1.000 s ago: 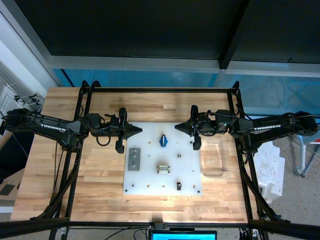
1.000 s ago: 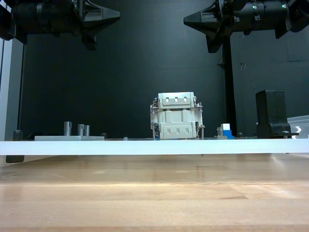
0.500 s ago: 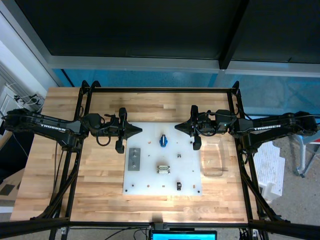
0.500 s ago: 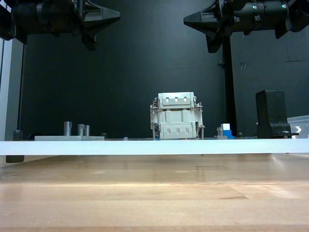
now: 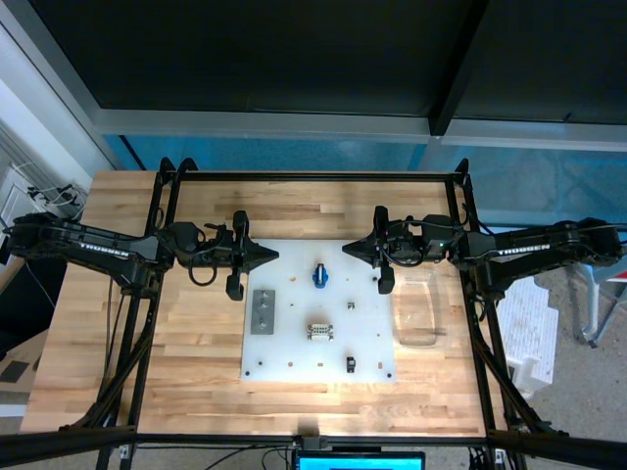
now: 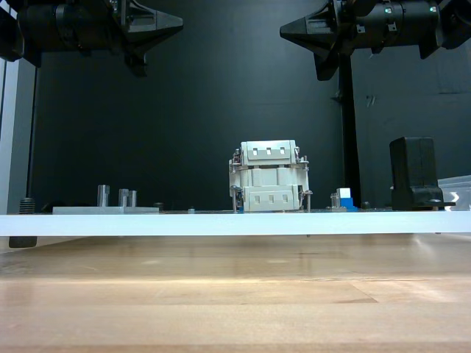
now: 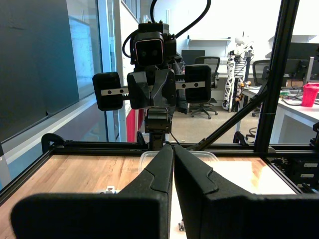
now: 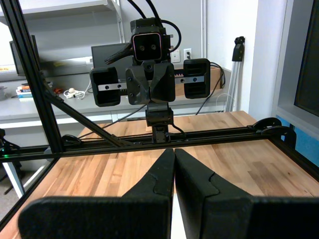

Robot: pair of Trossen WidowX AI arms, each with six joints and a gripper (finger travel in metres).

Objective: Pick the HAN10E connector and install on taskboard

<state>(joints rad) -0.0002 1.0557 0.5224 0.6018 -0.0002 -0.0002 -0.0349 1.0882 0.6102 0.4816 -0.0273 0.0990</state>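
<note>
The HAN10E connector (image 5: 318, 332) is a small beige-grey block sitting on the white taskboard (image 5: 294, 364), near its middle. In the low view the connector (image 6: 269, 153) stands upright on a wider beige socket (image 6: 269, 193). My left gripper (image 5: 275, 255) hovers over the board's far left corner, shut and holding nothing. Over the far right part of the board, my right gripper (image 5: 346, 249) is also shut and empty. Both hang high above the board in the low view, left gripper (image 6: 180, 24) and right gripper (image 6: 282, 31) pointing at each other. Neither touches the connector.
On the board are a grey metal block (image 5: 263, 309), a blue part (image 5: 320, 276) and a black fitting (image 5: 351, 365). A clear plastic tray (image 5: 416, 309) lies just right of the board. A black frame (image 5: 313, 177) runs around the wooden table.
</note>
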